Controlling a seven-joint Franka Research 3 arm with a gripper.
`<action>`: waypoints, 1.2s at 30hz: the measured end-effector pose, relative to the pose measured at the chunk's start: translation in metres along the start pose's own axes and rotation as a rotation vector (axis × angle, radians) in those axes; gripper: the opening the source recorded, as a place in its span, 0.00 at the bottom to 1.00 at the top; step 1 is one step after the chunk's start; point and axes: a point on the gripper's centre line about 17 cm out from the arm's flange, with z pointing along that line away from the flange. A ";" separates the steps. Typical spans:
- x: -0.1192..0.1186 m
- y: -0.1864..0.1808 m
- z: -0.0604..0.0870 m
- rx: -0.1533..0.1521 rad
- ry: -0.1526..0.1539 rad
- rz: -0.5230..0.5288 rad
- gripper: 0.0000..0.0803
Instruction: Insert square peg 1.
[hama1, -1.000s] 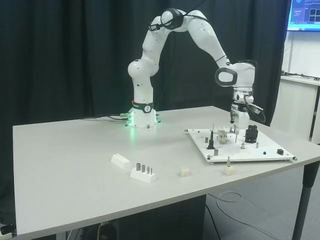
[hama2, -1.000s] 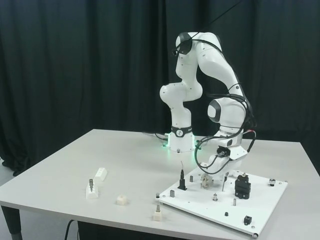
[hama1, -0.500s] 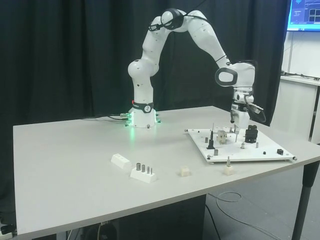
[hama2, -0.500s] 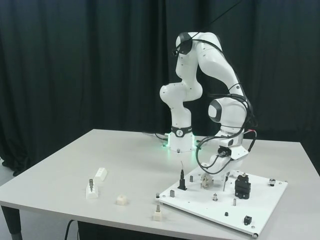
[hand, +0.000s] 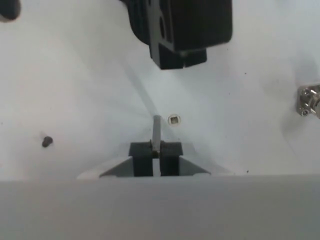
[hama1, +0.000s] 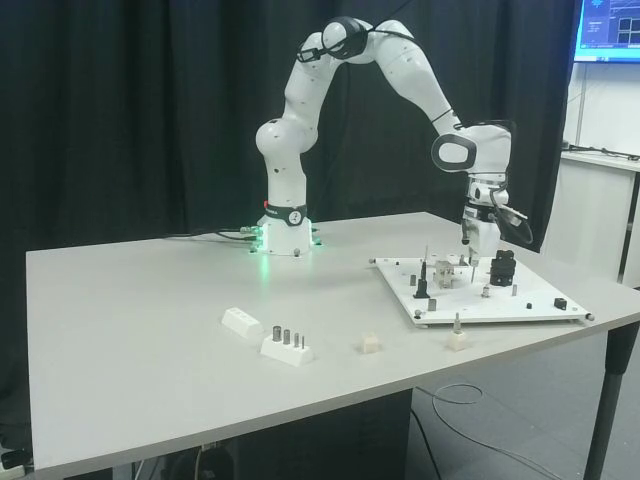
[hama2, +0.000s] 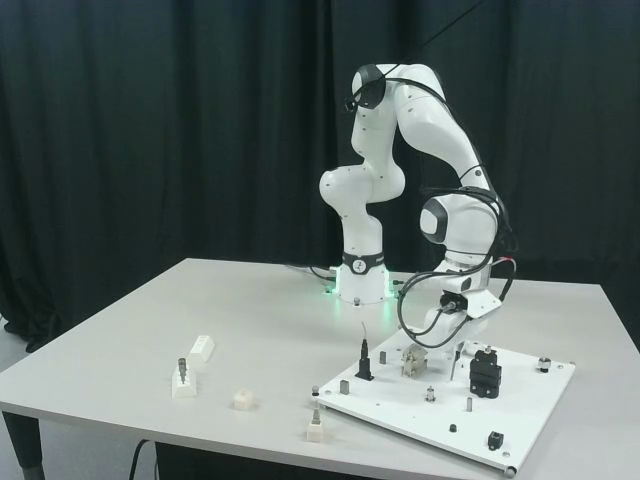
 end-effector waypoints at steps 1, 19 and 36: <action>0.000 0.000 0.000 0.000 0.000 0.001 0.03; -0.005 0.009 0.002 -0.001 0.002 0.020 0.03; -0.003 0.008 0.002 -0.002 0.007 0.016 0.03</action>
